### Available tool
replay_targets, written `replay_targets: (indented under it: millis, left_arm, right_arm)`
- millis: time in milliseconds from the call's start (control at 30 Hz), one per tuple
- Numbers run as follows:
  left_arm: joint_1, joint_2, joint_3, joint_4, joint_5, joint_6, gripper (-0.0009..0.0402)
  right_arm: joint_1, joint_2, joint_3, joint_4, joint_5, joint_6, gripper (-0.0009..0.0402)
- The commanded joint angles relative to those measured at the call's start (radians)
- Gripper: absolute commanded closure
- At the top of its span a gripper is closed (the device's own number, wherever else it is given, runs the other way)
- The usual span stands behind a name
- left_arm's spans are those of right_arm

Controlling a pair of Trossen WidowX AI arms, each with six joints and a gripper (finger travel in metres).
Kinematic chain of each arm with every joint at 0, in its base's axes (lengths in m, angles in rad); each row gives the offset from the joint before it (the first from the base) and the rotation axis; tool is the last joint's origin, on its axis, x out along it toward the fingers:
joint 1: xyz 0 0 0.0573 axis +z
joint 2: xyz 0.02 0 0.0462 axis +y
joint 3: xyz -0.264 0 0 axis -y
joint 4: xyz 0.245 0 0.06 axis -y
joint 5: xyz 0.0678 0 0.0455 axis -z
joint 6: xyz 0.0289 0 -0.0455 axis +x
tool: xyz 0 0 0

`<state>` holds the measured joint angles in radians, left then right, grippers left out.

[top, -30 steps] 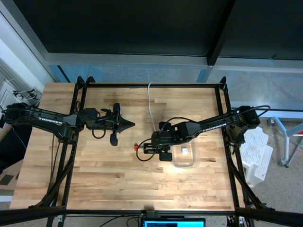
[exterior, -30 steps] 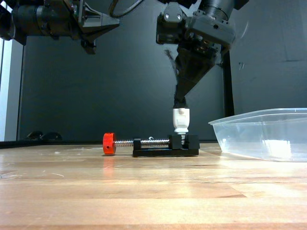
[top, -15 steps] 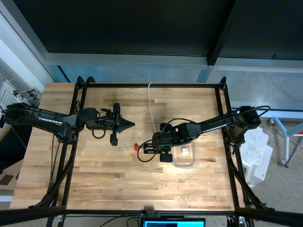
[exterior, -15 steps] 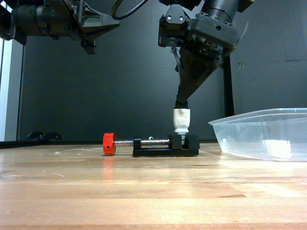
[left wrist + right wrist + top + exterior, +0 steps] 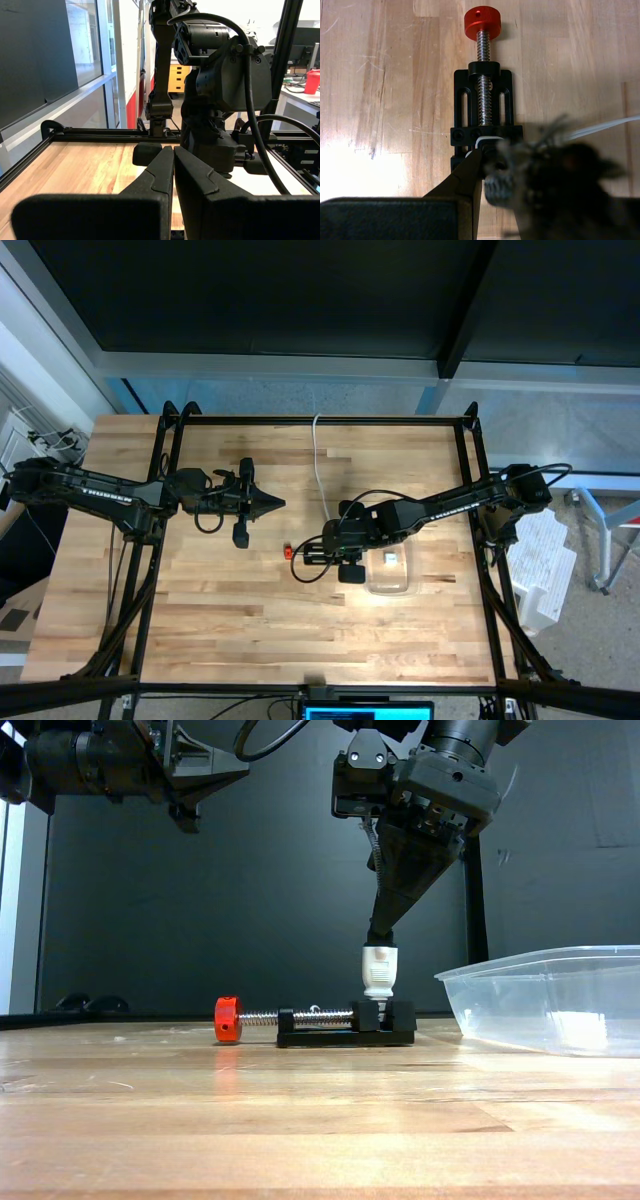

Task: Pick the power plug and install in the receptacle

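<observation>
The white receptacle (image 5: 378,970) stands upright in the small black vise (image 5: 345,1023) with a red knob (image 5: 227,1019); its thin white cable (image 5: 318,460) runs toward the table's far edge. My right gripper (image 5: 378,928) points straight down right above it, shut on the dark power plug (image 5: 377,939), which meets the receptacle's top. In the right wrist view the vise (image 5: 482,107) lies just beyond one finger (image 5: 467,177), and a blurred dark mass hides the receptacle. My left gripper (image 5: 272,504) hovers shut high over the table's left half, holding nothing.
A clear plastic tray (image 5: 545,1000) sits just right of the vise, with a small white cube (image 5: 391,558) inside it. A black cable loops on the wood by the vise's red knob (image 5: 288,551). A black frame borders the table.
My right gripper has gone from tilted and blurred to upright and has shifted slightly right, settling the plug on the receptacle's top. The left arm has not moved.
</observation>
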<state>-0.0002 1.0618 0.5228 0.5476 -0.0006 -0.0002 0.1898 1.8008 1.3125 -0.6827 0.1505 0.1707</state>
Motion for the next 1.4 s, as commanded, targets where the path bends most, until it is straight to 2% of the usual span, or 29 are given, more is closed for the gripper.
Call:
replay_targets:
  millis: [33, 267, 633, 833, 1200, 1300, 1400]
  left_arm:
    - [0.0, 0.0, 0.0, 0.0, 0.0, 0.0, 0.0393]
    - [0.0, 0.0, 0.0, 0.0, 0.0, 0.0, 0.0393]
    - [0.0, 0.0, 0.0, 0.0, 0.0, 0.0, 0.0393]
    - [0.0, 0.0, 0.0, 0.0, 0.0, 0.0, 0.0393]
    - [0.0, 0.0, 0.0, 0.0, 0.0, 0.0, 0.0393]
    - [0.0, 0.0, 0.0, 0.0, 0.0, 0.0, 0.0393]
    - [0.0, 0.0, 0.0, 0.0, 0.0, 0.0, 0.0393]
  right_arm:
    - [0.0, -0.008, 0.01, 0.002, 0.005, 0.0, 0.0336]
    - [0.0, -0.009, 0.036, -0.012, 0.005, 0.0, 0.0297]
    - [0.0, -0.039, 0.036, -0.034, 0.005, 0.004, 0.0214]
    - [0.0, -0.089, 0.036, -0.088, 0.004, 0.005, 0.0196]
    - [0.0, -0.127, 0.036, -0.091, 0.005, -0.001, 0.0204]
    - [-0.001, -0.159, 0.029, -0.085, 0.003, -0.014, 0.024]
    - [-0.004, -0.202, 0.013, -0.063, 0.002, -0.04, 0.0299]
